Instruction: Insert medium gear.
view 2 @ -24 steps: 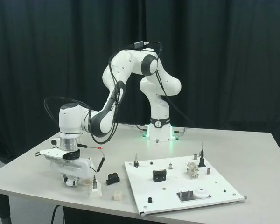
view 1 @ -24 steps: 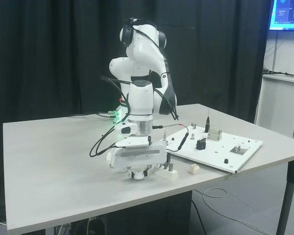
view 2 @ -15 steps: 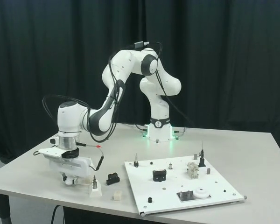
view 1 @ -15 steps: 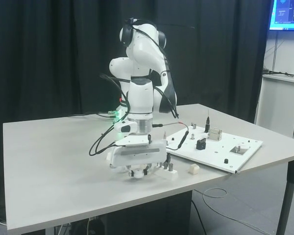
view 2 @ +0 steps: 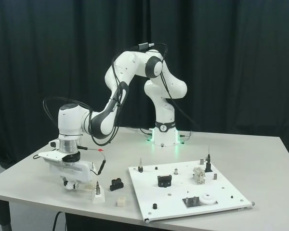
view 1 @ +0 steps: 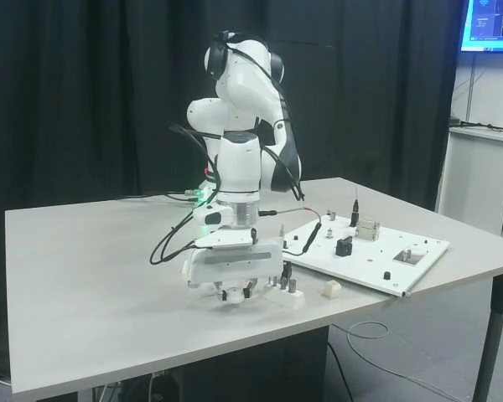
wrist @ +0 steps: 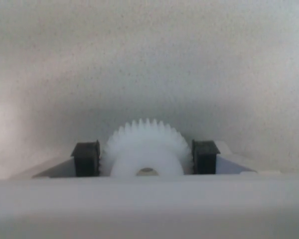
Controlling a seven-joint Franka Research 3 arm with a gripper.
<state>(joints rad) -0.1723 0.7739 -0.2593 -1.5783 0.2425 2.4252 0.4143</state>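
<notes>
Gripper (wrist: 146, 158) closed on the medium gear (wrist: 145, 147), seen from the wrist camera: the white toothed gear sits squarely between the two black fingertips (wrist: 85, 158), one pad pressed against each flank of its toothed rim, and its central bore lies on the midline between the jaws. Grey table (wrist: 149, 59) fills the field beyond the jaws, with the gear held above it; whether the gear's lower face clears the surface or grazes it cannot be judged from this angle. In the first room view the white arm (view 1: 239, 159) reaches down to the near part of the table (view 1: 84, 260), and the gripper (view 1: 232, 295) hangs just over the surface with the gear hidden under the hand. Just beside the jaws stands a small white block carrying upright pins (view 1: 289, 289), and a little farther off lies a small pale cube (view 1: 330, 289). In the second room view the gripper (view 2: 71, 184) hangs low, with the pin block (view 2: 98, 191), a black clip (view 2: 116, 183) and the cube (view 2: 120, 202) between the jaws and the white assembly board (view 2: 183, 192), which lies well apart from the jaws and carries pegs, black fixtures and a white gear (view 2: 205, 198) already seated on it.
</notes>
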